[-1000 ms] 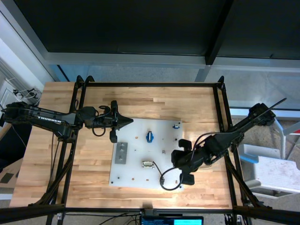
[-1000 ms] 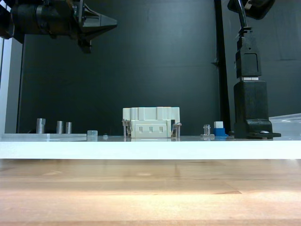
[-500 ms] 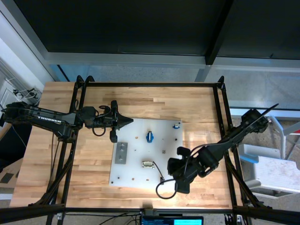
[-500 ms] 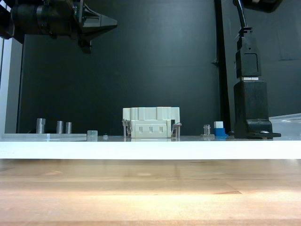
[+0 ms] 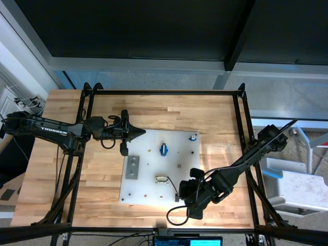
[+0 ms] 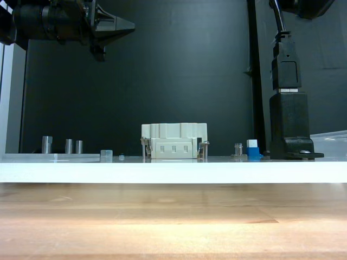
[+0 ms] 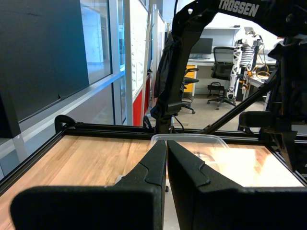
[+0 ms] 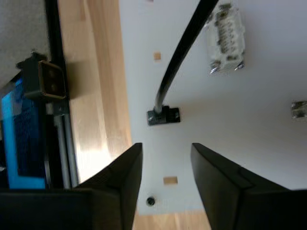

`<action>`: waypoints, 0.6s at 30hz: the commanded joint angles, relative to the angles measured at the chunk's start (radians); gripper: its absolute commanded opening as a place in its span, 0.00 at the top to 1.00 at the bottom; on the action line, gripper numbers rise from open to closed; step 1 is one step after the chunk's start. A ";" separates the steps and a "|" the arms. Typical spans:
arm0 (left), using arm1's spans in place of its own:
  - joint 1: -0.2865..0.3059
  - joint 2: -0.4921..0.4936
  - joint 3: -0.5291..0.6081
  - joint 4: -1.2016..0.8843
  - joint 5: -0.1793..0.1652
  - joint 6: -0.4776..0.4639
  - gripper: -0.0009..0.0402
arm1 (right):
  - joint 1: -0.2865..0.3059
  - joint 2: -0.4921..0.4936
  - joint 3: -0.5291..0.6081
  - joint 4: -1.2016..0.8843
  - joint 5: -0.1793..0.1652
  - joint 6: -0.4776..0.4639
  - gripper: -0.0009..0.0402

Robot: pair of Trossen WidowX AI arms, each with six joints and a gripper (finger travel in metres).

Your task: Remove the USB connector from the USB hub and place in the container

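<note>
The right gripper [image 5: 189,197] has slid toward 7 o'clock over the board [image 5: 148,174], fingers spread and empty above the USB connector [image 6: 286,65], which stands plugged in the USB hub [image 6: 290,127]; the left gripper [image 5: 139,133], fingers pressed together, hovers at 10 o'clock

The task board [image 5: 154,159] lies mid-desk [image 5: 46,169]. On it, the flat block [image 5: 133,167] sits at the left edge and the connector block [image 5: 162,179] lies right of it. The USB hub [image 5: 178,197] is by the near right corner, with the USB connector [image 6: 286,59] standing plugged into it. The left gripper [image 5: 141,133] hangs over the board's far left corner, the right gripper [image 5: 188,197] above the hub. The container [image 7: 189,138] rests on the desk ahead of the left gripper.
</note>
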 commanded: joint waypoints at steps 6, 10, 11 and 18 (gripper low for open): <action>0.000 0.000 0.000 0.001 0.000 0.000 0.98 | 0.000 0.043 0.000 0.050 0.036 -0.012 0.58; 0.000 0.000 0.000 0.000 0.000 0.000 0.98 | 0.000 0.060 -0.005 0.067 0.044 -0.021 0.59; 0.000 0.000 0.000 0.000 0.000 0.000 0.98 | 0.000 0.064 -0.005 0.070 0.044 -0.027 0.60; 0.000 0.000 0.000 0.001 0.000 0.000 0.98 | -0.006 0.087 -0.007 0.089 0.052 -0.051 0.61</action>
